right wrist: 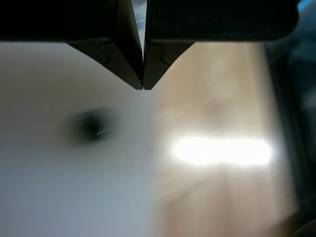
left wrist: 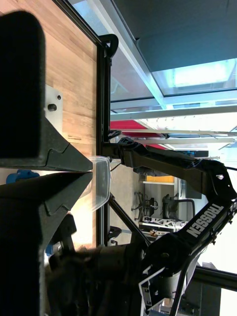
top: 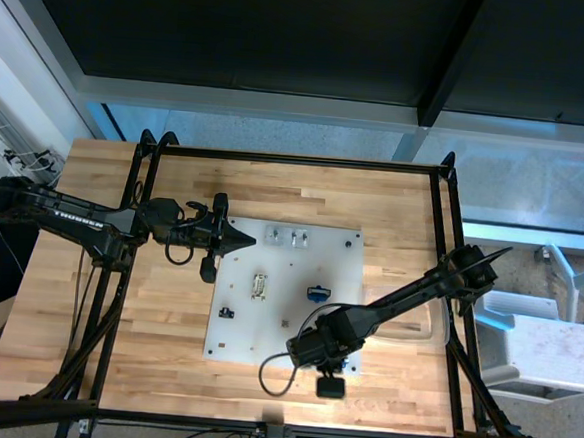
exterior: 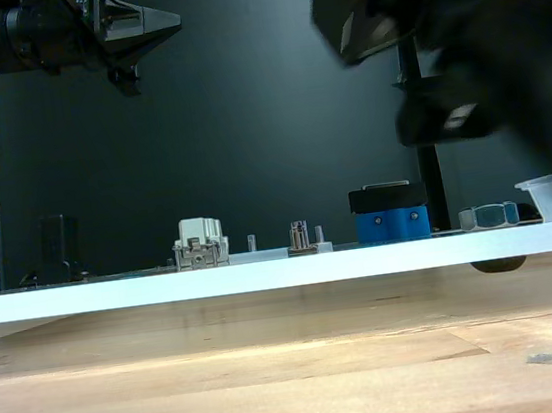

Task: Pick the M12 fastener and fasten on the M12 threads

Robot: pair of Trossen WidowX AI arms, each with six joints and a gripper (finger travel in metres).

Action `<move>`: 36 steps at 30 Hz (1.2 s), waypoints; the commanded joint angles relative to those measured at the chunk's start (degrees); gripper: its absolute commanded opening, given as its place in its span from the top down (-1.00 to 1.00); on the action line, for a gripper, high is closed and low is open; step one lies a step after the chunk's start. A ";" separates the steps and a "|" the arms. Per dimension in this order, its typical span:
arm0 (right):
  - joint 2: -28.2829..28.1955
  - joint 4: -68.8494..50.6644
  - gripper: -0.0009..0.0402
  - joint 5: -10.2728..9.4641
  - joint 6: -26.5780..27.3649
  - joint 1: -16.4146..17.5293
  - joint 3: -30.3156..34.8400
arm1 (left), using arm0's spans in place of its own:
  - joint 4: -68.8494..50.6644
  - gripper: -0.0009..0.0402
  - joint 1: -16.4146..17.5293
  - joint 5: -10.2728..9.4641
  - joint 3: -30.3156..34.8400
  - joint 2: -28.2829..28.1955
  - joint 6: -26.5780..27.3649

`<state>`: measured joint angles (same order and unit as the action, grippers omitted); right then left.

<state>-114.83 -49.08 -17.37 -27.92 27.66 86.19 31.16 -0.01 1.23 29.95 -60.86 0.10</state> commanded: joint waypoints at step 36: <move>-0.02 0.31 0.96 14.58 -2.95 0.09 0.09 | 0.02 0.96 0.00 0.02 0.00 0.00 0.00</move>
<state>-114.80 -48.86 -0.56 -31.11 27.70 86.24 31.16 -0.01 1.26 29.95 -60.86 0.12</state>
